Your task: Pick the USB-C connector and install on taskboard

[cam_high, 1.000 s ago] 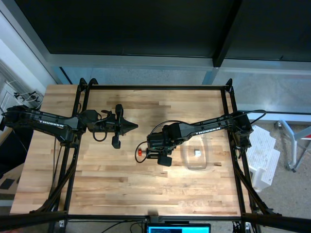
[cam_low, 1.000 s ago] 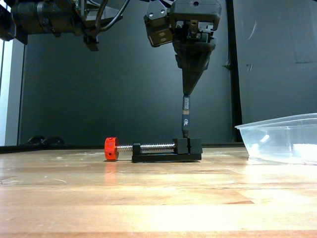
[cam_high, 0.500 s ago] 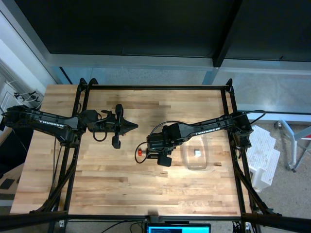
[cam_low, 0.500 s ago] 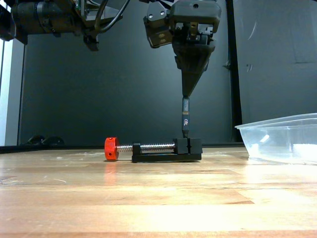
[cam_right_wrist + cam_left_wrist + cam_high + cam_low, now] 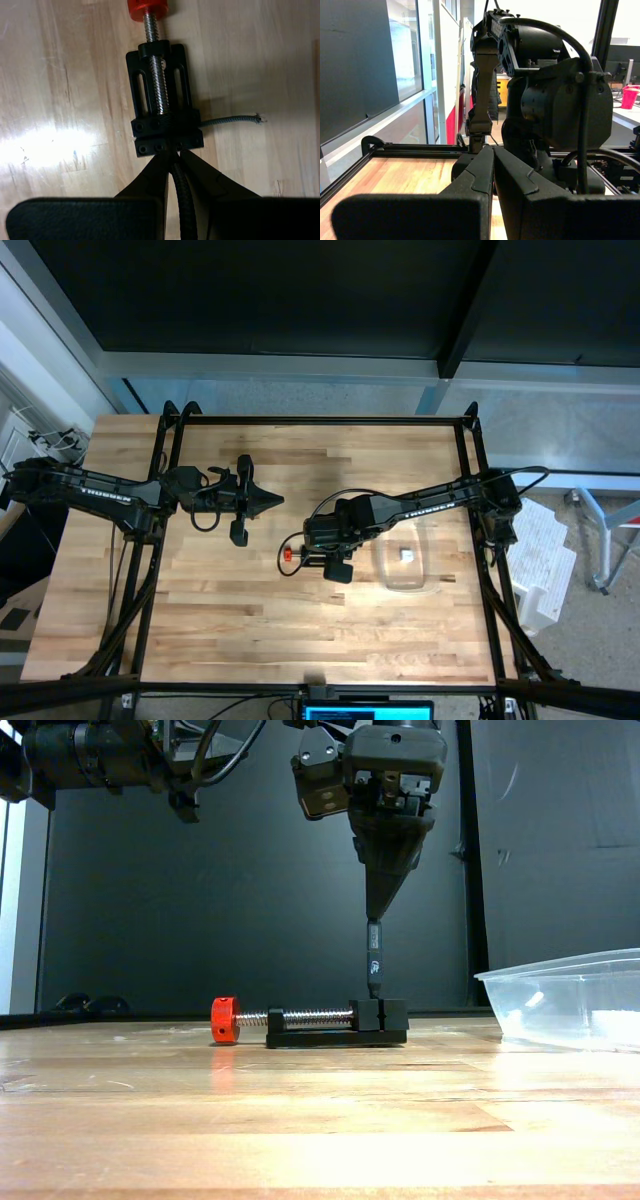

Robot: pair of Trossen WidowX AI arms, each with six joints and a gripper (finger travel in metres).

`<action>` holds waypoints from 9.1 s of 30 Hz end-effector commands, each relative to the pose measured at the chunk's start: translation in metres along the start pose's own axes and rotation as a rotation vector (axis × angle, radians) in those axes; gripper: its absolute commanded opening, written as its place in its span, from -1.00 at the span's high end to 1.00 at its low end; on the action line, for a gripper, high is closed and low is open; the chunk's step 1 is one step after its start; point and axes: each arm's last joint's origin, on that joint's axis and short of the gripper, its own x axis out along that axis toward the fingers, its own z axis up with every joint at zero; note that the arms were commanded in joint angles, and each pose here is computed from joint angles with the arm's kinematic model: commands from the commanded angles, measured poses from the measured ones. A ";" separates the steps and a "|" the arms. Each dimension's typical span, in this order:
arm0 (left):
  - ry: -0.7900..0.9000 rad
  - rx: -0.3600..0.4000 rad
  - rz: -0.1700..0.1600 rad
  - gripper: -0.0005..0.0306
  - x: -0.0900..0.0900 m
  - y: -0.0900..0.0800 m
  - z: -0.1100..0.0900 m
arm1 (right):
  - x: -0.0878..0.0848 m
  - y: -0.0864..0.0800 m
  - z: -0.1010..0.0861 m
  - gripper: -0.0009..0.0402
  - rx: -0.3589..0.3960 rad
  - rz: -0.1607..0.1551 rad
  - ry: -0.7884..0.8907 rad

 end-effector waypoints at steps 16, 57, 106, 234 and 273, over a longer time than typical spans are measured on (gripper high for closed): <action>0.000 0.000 0.000 0.96 0.000 0.000 0.000 | 0.003 0.001 -0.001 0.88 -0.015 0.003 -0.005; -0.001 0.000 0.000 0.96 0.000 0.000 0.000 | -0.090 -0.022 -0.026 -0.11 -0.181 0.060 -0.168; 0.000 0.000 0.000 0.96 0.000 0.000 0.000 | -0.080 -0.093 -0.132 0.96 -0.032 0.185 -1.353; 0.000 0.000 0.000 0.96 0.000 0.000 0.000 | -0.071 -0.091 -0.137 0.96 -0.005 0.234 -1.356; -0.001 0.000 0.000 0.96 0.000 0.000 0.000 | -0.071 -0.091 -0.137 0.96 -0.005 0.234 -1.356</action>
